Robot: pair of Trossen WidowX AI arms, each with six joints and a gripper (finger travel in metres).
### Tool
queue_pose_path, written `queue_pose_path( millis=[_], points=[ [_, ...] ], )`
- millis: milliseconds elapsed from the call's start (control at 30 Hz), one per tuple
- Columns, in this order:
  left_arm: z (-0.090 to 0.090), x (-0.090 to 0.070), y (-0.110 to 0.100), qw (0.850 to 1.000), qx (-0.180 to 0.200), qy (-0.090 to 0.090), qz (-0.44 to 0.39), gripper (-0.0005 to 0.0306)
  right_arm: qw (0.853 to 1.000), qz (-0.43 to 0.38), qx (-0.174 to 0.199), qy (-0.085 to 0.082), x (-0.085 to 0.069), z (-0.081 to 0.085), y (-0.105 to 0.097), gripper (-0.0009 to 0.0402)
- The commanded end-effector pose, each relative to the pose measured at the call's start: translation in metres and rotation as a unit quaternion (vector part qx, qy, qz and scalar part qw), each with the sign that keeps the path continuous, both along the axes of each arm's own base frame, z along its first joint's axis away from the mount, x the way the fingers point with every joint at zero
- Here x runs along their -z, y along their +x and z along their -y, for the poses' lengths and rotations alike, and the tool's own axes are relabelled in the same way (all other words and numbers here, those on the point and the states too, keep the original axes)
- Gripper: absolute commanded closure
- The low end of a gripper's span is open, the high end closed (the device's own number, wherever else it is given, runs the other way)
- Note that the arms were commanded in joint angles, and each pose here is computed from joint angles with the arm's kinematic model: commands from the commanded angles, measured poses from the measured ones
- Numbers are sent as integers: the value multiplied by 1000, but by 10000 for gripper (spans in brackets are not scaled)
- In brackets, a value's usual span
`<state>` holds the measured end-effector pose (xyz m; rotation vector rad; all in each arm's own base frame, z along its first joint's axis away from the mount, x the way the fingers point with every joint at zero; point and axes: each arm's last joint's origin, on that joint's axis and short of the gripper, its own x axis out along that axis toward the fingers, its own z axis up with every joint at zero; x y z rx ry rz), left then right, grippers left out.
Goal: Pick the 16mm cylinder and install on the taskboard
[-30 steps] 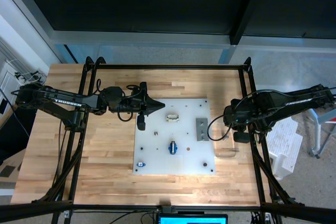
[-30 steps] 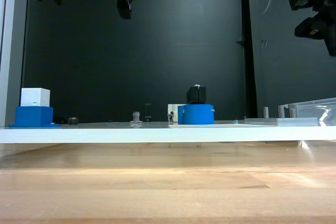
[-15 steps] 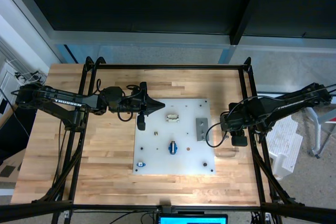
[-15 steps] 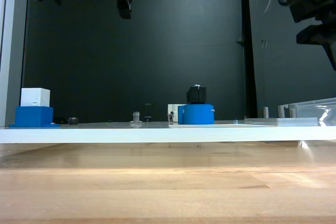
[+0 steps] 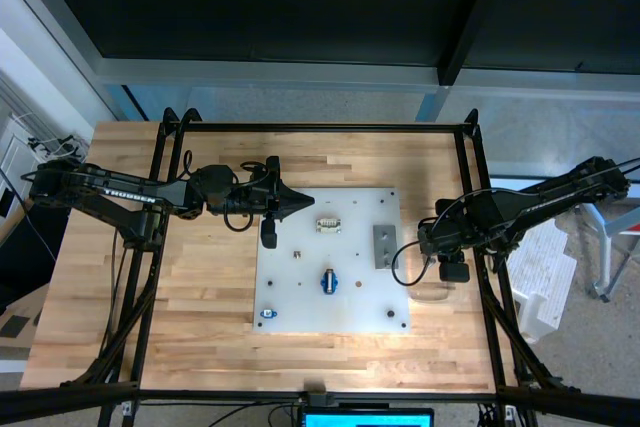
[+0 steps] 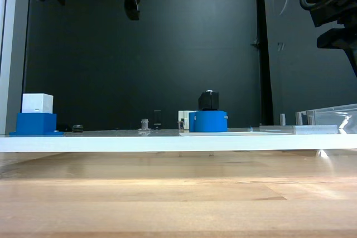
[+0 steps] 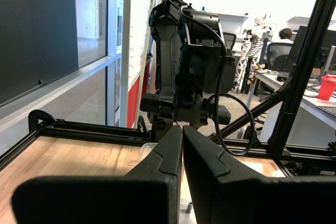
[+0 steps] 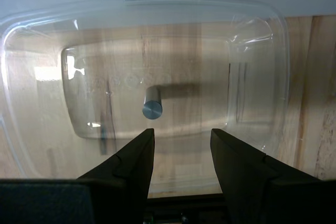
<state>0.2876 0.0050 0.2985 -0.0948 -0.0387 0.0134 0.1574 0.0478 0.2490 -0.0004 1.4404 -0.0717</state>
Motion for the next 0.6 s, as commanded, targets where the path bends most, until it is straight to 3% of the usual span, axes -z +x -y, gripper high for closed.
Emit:
queue_pose_path(
  millis=[33,600],
  points=[
    [0,0,0,1000,0,0,0,300,1000,-3,2,1,1,0,-1,246],
    [0,0,0,1000,0,0,0,300,1000,0,-3,5,16,-3,-1,246]
  ],
)
